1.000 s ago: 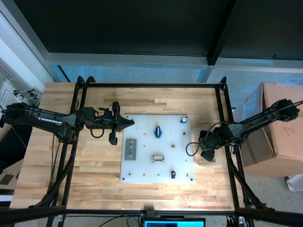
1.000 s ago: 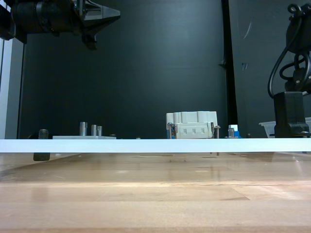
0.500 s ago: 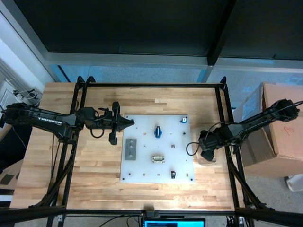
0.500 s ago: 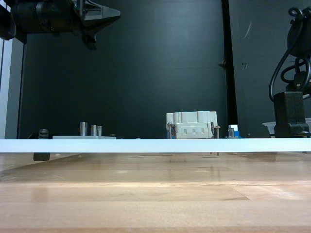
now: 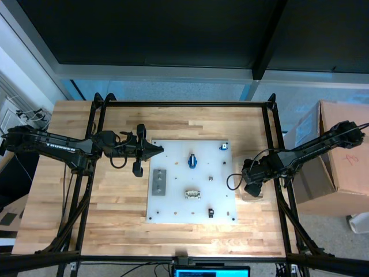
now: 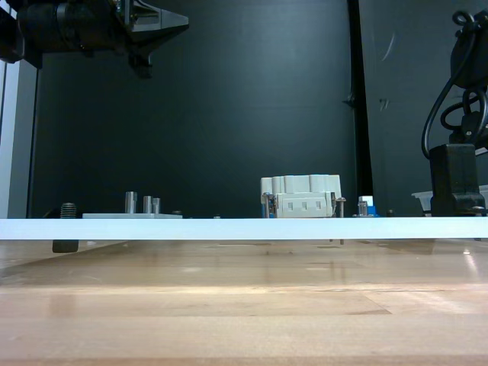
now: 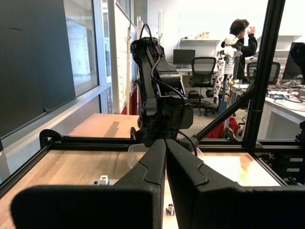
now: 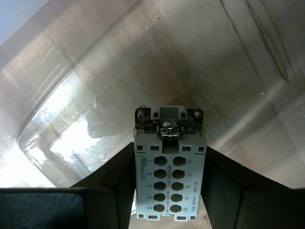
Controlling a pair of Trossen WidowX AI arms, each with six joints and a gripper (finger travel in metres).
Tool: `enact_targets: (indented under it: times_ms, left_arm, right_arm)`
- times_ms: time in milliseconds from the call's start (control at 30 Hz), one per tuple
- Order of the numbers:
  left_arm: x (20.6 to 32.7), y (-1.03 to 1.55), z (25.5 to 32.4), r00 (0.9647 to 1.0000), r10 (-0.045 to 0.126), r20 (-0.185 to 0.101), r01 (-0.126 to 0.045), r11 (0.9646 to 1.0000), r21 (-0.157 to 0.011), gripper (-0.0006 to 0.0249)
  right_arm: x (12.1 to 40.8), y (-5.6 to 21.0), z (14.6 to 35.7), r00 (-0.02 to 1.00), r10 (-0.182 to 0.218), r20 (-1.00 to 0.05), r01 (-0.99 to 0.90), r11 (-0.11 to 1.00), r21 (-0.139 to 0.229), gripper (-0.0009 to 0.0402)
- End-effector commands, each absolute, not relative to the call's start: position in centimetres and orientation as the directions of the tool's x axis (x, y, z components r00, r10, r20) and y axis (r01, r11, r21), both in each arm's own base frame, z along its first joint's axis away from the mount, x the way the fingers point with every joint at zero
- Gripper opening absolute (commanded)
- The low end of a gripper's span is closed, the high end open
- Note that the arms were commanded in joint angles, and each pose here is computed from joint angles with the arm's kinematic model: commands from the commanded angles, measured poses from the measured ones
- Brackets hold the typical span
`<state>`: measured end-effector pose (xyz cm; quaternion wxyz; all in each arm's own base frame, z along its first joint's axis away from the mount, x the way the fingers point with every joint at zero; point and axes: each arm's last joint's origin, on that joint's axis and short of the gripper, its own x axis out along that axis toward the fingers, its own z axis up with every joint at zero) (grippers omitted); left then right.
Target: Remove the HAN10E connector from the taskboard and place in the container
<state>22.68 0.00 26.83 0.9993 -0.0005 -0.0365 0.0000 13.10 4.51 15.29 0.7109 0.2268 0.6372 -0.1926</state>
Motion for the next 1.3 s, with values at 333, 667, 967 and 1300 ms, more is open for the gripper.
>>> enact_targets:
  times_ms: [333, 667, 967, 1300]
  left_arm:
    - [22.7, 0.00, 26.82, 0.9973, 0.000, 0.073, 0.000, 1.0000, -0.001, 0.0000]
    - [22.7, 0.00, 26.82, 0.9973, 0.000, 0.073, 0.000, 1.0000, -0.001, 0.0000]
    - [22.7, 0.00, 26.82, 0.9973, 0.000, 0.073, 0.000, 1.0000, -0.001, 0.0000]
    - [22.7, 0.00, 26.82, 0.9973, 0.000, 0.073, 0.000, 1.0000, -0.001, 0.0000]
  right_arm:
    - [13.5, 4.8, 15.9, 0.122, 0.064, -0.990, 0.557, 0.822, 0.122, 0.0012]
    - [14.5, 5.1, 20.1, 0.140, 0.058, -0.989, 0.553, 0.824, 0.126, 0.0033]
    - [14.9, 5.2, 22.6, 0.164, 0.049, -0.985, 0.546, 0.827, 0.132, 0.0035]
    - [14.9, 5.2, 22.4, 0.160, 0.048, -0.986, 0.545, 0.828, 0.129, 0.0036]
